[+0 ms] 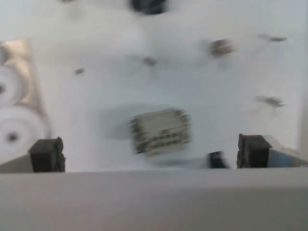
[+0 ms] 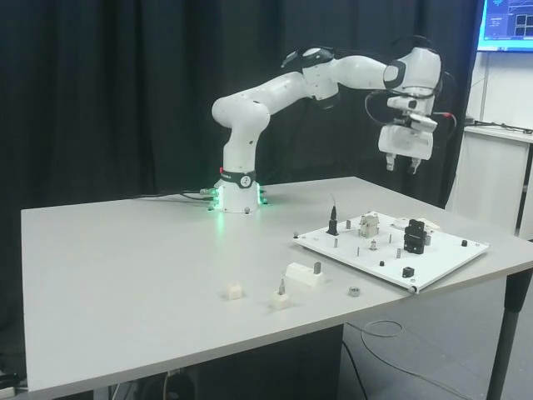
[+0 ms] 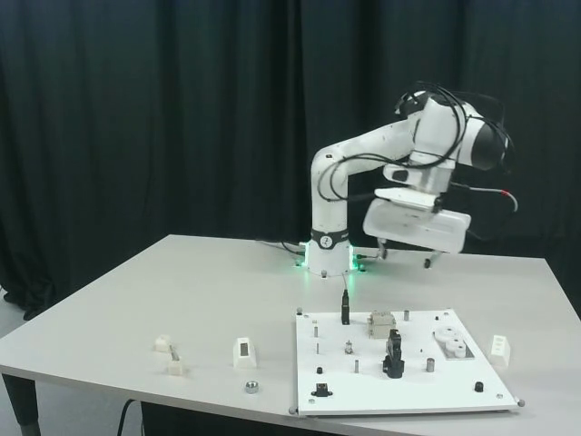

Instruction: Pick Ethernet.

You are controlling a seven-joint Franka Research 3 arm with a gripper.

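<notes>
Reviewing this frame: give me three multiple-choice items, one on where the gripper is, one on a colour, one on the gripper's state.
1. Where is the gripper?
A. High above the white board, touching nothing
B. Resting on the board
C. Down by the arm's base

2. What colour is the light at the arm's base?
A. White
B. Green
C. Black

3. What state is the gripper in?
A. Shut on a part
B. Open, holding nothing
C. Shut, holding nothing

Answers:
1 A: both room views show it hanging well above the board, which lies on the grey table.
2 B: a green glow rings the base in both room views.
3 B: the wrist view shows its black fingertips far apart, with a small connector block on the board below, between them and untouched.
</notes>
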